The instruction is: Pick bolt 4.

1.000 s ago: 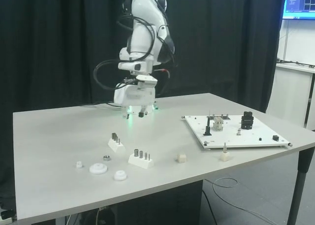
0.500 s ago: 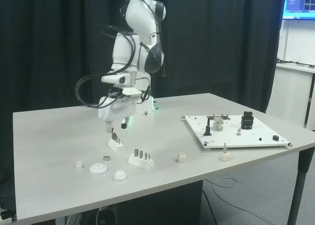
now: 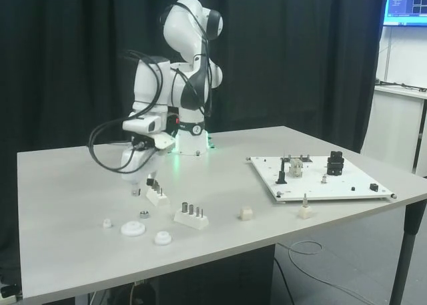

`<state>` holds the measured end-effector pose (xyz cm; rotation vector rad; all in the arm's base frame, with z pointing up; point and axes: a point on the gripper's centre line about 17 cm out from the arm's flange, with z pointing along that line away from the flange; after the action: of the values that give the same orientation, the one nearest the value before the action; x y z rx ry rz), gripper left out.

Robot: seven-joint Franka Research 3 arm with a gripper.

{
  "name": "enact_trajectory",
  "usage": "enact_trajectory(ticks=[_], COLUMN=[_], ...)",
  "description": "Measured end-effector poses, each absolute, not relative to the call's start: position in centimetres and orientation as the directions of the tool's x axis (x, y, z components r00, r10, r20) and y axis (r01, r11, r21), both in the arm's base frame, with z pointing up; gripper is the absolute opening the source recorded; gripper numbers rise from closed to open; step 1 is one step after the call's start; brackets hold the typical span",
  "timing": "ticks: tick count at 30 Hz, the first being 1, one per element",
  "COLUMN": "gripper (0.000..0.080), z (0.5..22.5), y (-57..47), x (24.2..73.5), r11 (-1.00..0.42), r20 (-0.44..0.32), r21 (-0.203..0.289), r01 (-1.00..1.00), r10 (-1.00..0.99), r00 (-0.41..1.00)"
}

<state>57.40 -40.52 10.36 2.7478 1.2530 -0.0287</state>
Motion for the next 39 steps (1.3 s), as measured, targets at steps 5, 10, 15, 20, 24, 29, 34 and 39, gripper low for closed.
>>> enact_trajectory(ticks=[5,10,15,20,24,29,34,39], gripper=[0.08,0.08,0.08,0.08,0.08,0.08,0.08,0.08], z=[9.1,8.0,7.1,6.1,5.4,4.9,4.3,3.8], y=[-40.3,-40.1,-40.3,-40.3,-40.4,-40.4,-40.4,-40.3], x=[56.7,55.9,55.3,54.8,54.6,54.6,54.7,54.6], r11=[-0.601,-0.538,-0.502,-0.481,-0.469,-0.466,-0.469,-0.466], r20=[-0.063,-0.064,-0.064,-0.056,-0.046,-0.031,-0.017,-0.007], r21=[0.062,0.031,0.013,0.001,0.003,0.016,0.038,0.052], r01=[0.797,0.843,0.865,0.877,0.883,0.885,0.882,0.883], r10=[0.794,0.84,0.862,0.875,0.882,0.884,0.883,0.884], r00=[0.604,0.538,0.502,0.48,0.469,0.466,0.47,0.467])
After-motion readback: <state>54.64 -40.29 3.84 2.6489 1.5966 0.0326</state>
